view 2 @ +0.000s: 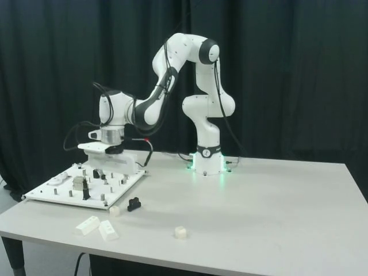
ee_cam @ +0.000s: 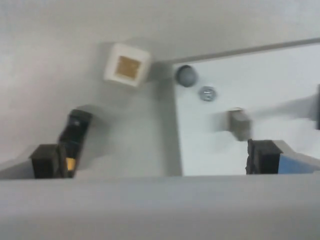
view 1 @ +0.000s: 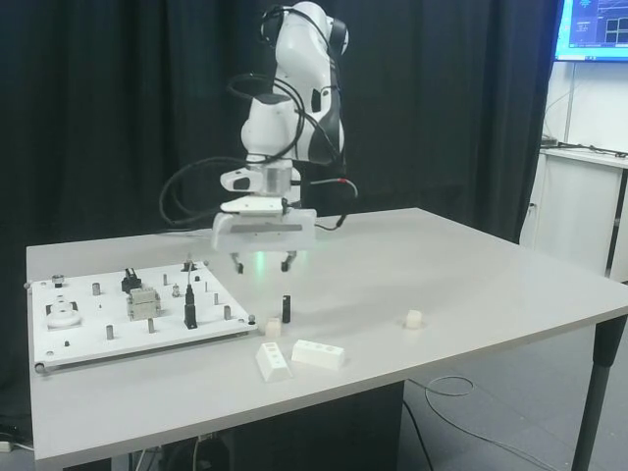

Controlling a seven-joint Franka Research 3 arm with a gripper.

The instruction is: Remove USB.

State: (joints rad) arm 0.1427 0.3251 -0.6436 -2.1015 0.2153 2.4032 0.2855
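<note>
My gripper (ee_cam: 155,160) hangs open above the table, just off the near corner of the white board (view 1: 137,319), with nothing between its black fingers (ee_cam: 47,160). In the first room view the gripper (view 1: 261,263) is well above the surface. A small black plug-like piece (ee_cam: 75,130), apparently the USB, rests on the grey table beside the board (view 1: 286,308), close to a small white cube (ee_cam: 127,64). Another black upright part (view 1: 188,309) stands on the board. Neither touches the gripper.
On the board stand several grey pegs (ee_cam: 239,123), a screw (ee_cam: 207,93) and a grey block (view 1: 143,304). Two white blocks (view 1: 273,359) (view 1: 318,354) lie near the table's front edge. A further white cube (view 1: 413,318) sits to the right.
</note>
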